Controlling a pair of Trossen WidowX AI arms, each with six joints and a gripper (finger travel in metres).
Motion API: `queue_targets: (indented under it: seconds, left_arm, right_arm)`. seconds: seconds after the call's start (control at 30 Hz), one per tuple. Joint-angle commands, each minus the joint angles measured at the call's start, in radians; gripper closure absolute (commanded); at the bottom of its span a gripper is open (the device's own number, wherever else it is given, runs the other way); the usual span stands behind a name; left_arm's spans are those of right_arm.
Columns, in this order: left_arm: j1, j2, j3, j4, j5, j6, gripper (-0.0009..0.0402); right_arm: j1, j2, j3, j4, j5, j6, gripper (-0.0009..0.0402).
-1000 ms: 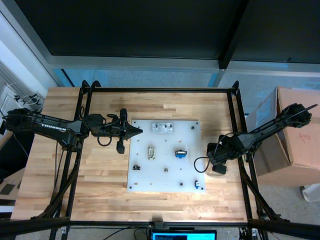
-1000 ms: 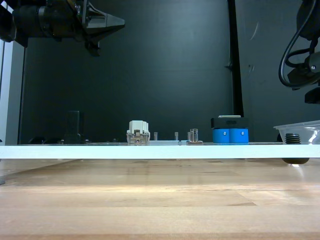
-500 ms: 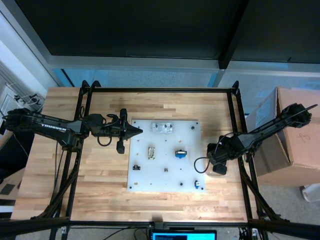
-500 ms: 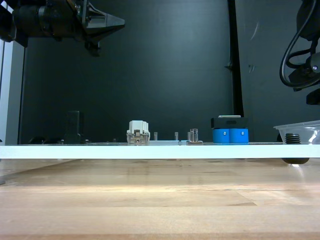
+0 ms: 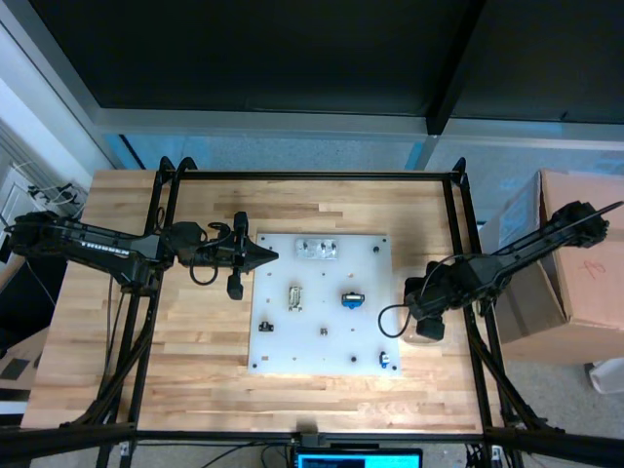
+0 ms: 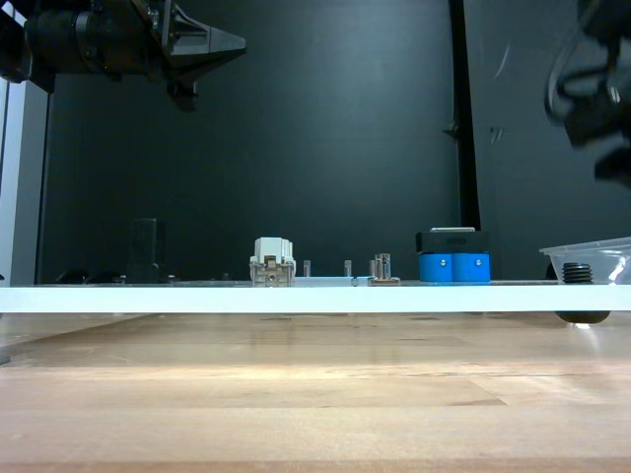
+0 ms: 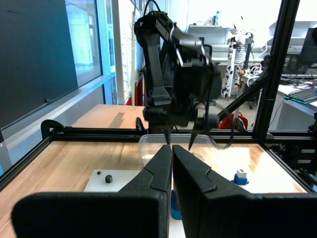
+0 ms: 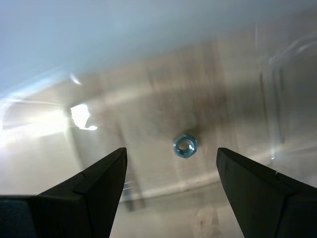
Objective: Unfasten the M12 nut and place it in the container
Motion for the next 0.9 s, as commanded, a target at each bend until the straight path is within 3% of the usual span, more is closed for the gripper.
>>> queue_targets:
  seconds: [0.03, 0.2, 0.43, 0.53, 0.67, 0.9]
  left_arm:
    - [0.000, 0.000, 0.000, 0.000, 0.000, 0.000, 0.0393]
    - [0.000, 0.000, 0.000, 0.000, 0.000, 0.000, 0.0393]
    - [0.000, 0.000, 0.000, 0.000, 0.000, 0.000, 0.0393]
    - [0.000, 0.000, 0.000, 0.000, 0.000, 0.000, 0.0393]
    - [0.000, 0.000, 0.000, 0.000, 0.000, 0.000, 0.0393]
    - [0.000, 0.000, 0.000, 0.000, 0.000, 0.000, 0.0393]
  right_arm:
    - [-0.004, -0.013, 0.098, -0.072, 0.039, -0.029, 0.0165]
    - [-0.035, -0.043, 0.229, -0.060, 0.155, -0.105, 0.0233]
    - [-0.187, -0.103, 0.263, 0.227, 0.150, -0.343, 0.0397]
    - [-0.266, -0.126, 0.242, 0.380, 0.126, -0.461, 0.0384]
    - [-0.382, -0.146, 0.195, 0.631, -0.031, -0.576, 0.0392]
    - [-0.406, -0.162, 0.023, 1.106, -0.071, -0.665, 0.0393]
